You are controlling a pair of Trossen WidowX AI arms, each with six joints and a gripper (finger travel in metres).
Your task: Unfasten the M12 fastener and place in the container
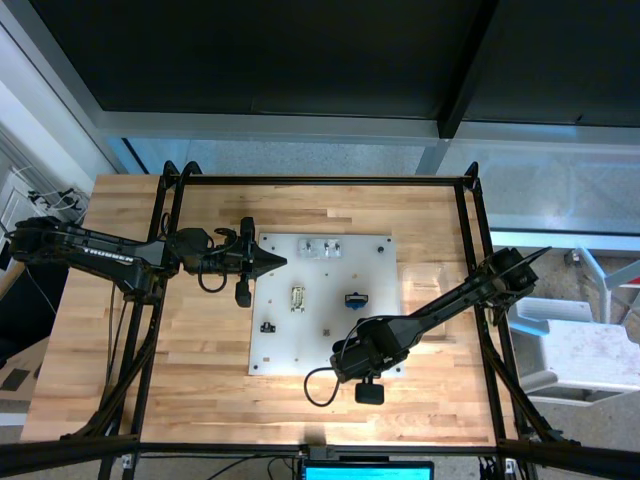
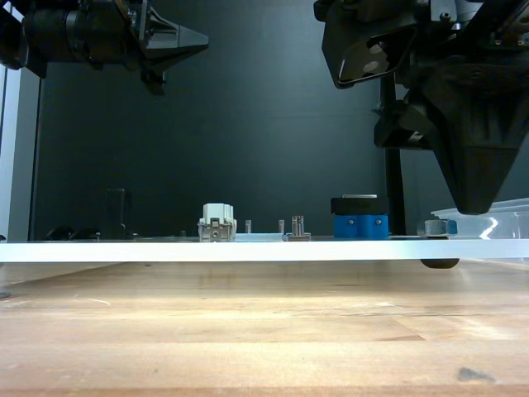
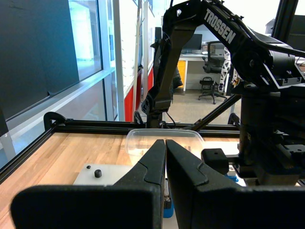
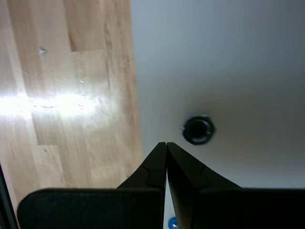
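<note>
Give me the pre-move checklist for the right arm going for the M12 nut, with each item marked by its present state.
1. Right gripper open for a grasp: not ok. Its fingers are shut with nothing between them.
2. Right gripper centred over the M12 nut: not ok. The nut lies off to one side of the fingertips.
3. Nut free of its stud: cannot tell. It sits on the white board, not in the container.
4. Container in place beside the board's right edge: ok.
5. Left gripper out of the way: ok. It is shut and raised at the board's left edge.
</note>
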